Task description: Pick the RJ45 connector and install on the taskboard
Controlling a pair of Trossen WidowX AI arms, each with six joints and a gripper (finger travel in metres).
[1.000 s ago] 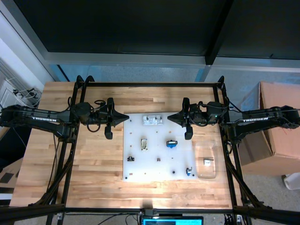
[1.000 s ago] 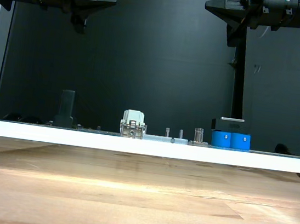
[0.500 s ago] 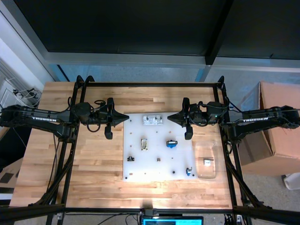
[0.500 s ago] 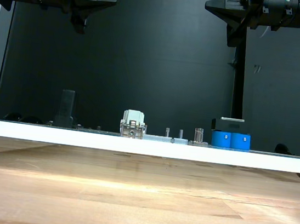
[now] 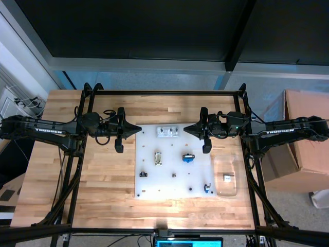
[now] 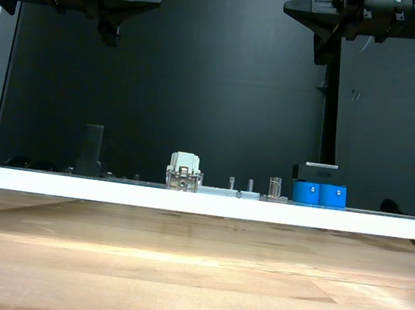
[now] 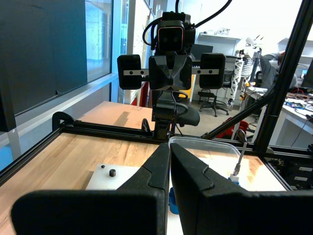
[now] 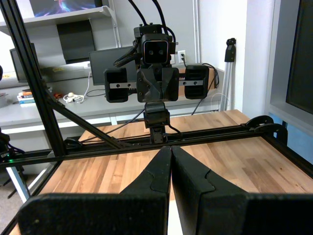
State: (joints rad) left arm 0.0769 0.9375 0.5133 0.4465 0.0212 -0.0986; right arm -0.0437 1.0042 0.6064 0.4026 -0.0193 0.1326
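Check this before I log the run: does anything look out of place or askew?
Nothing stands out. The connector sits in the blue jack, cable upright; the white block lies in the tray. Left gripper and right gripper hang shut above the far part of the board.

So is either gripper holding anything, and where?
Nothing held: left gripper and right gripper hang shut and empty above the white board's far edge; the connector stands in the blue jack.

Nothing visibly differs from the earlier views: left gripper (image 5: 138,129) and right gripper (image 5: 186,128) remain closed, high over the board (image 5: 149,177).
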